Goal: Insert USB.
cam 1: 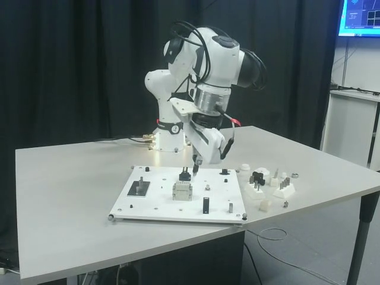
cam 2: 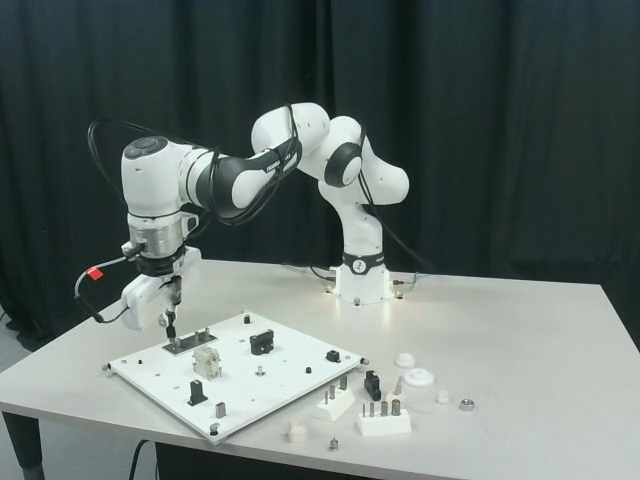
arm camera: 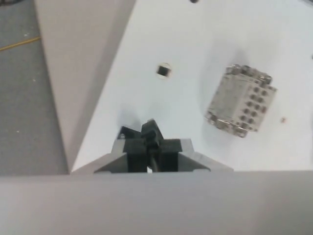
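The gripper [arm camera: 150,147] pinches a small black plug [arm camera: 148,133], maybe the USB. It hangs above the white board [arm camera: 205,44], near the grey connector block [arm camera: 240,101].

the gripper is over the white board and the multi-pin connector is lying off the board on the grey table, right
Not quite. The multi-pin connector sits on the white board itself, not on the grey table; the wrist view shows it. The gripper is indeed over the board.
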Robot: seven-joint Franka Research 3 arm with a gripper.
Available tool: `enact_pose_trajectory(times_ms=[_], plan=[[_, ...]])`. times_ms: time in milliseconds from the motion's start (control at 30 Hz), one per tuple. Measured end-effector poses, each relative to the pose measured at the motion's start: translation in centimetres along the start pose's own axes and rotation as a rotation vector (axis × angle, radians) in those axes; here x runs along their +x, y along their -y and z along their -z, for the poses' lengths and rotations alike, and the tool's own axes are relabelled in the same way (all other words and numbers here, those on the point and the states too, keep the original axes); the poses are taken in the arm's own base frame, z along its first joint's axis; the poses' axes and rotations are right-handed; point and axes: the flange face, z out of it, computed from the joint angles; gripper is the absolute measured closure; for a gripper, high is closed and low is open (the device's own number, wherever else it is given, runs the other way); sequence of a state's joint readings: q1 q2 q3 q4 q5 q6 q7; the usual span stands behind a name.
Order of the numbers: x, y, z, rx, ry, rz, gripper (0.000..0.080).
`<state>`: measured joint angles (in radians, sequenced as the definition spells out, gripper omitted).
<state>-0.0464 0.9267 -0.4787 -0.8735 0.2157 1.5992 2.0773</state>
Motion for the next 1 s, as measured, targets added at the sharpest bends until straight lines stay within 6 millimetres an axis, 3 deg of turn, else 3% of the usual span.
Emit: enact_pose_trajectory(times_ms=[1000], plan=[[0.6, -1.3, 0.0, -0.078, -0.054, -0.219, 0.0754]])
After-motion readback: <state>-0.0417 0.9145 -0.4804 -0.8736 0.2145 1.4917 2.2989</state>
